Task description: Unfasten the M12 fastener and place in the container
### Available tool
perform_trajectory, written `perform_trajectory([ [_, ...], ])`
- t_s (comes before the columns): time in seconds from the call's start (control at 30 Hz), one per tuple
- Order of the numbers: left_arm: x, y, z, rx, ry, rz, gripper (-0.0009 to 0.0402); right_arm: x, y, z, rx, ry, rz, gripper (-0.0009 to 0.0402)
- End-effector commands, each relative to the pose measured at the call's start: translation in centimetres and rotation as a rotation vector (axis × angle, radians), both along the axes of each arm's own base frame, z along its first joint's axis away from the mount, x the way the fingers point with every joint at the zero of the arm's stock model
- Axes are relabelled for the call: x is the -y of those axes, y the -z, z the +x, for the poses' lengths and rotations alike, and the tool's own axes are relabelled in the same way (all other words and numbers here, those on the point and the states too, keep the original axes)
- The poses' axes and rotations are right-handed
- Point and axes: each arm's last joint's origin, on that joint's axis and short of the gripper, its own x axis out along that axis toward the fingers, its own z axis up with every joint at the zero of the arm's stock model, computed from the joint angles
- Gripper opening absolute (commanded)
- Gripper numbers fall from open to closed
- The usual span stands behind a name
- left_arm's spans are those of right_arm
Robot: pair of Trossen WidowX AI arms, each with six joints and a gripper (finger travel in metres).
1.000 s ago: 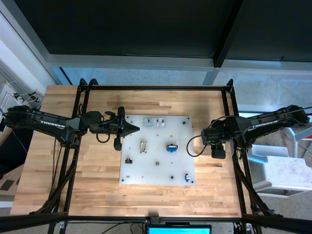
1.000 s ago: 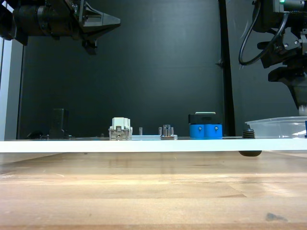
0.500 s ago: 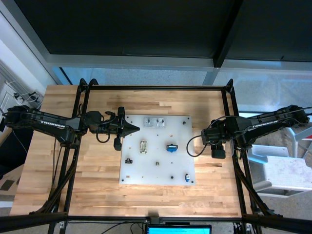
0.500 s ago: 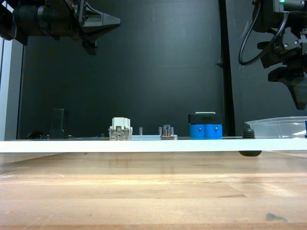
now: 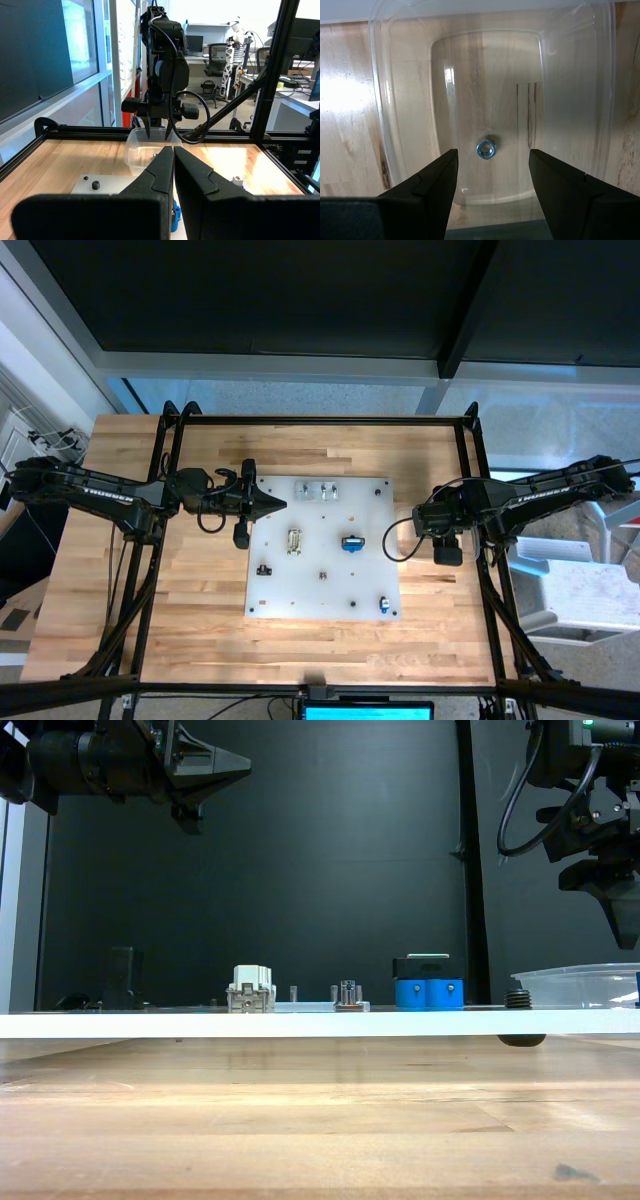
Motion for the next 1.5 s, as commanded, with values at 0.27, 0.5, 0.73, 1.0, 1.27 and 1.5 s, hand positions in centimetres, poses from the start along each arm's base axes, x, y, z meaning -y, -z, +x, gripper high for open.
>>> perform_trajectory([
  [0.27, 0.00, 0.00, 0.01, 0.000, 0.000, 0.000, 0.0000, -0.01, -0.01, 0.03, 0.003, 0.000, 0.001, 0.0197],
  [0.5, 0.00, 0.00, 0.01, 0.000, 0.000, 0.000, 0.0000, -0.01, -0.01, 0.04, 0.004, 0.000, 0.001, 0.0197],
  [0.73, 0.00, 0.00, 0.01, 0.000, 0.000, 0.000, 0.0000, -0.02, -0.02, 0.08, 0.008, 0.000, 0.001, 0.0197],
  [1.0, -0.01, 0.00, 0.01, 0.000, 0.000, 0.000, 0.0000, -0.02, -0.02, 0.11, 0.011, 0.000, 0.002, 0.0197],
  [1.27, -0.01, 0.00, 0.01, 0.000, 0.000, 0.000, 0.0000, -0.02, -0.02, 0.12, 0.012, 0.000, 0.002, 0.0197],
  [1.5, -0.01, 0.00, 0.01, 0.000, 0.000, 0.000, 0.0000, -0.03, -0.03, 0.18, 0.019, 0.000, 0.003, 0.0197],
])
